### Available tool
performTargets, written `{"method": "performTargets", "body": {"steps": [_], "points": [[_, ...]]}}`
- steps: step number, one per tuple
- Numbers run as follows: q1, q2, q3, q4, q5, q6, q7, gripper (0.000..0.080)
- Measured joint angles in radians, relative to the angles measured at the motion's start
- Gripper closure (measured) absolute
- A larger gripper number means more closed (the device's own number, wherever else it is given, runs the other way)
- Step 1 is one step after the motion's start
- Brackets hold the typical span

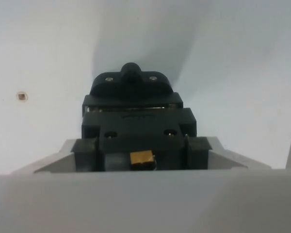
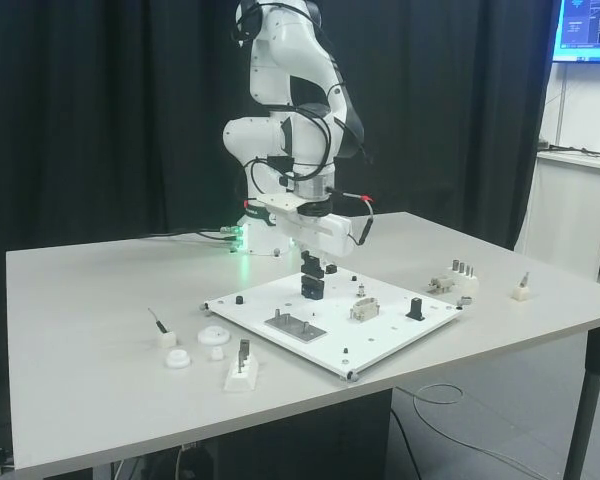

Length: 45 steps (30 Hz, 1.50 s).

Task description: Insert D-SUB.

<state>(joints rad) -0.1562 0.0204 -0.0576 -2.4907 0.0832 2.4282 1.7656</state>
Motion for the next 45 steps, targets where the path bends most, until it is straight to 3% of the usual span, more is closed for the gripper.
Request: {"method": "performTargets", "body": {"steps": [30, 45], "points": [[-0.001, 0.0, -0.002, -0.004, 0.004, 0.022, -0.007, 0.0422], [-0.001, 0.0, -0.006, -0.005, 0.047, 0.022, -0.008, 0.0422]]}}
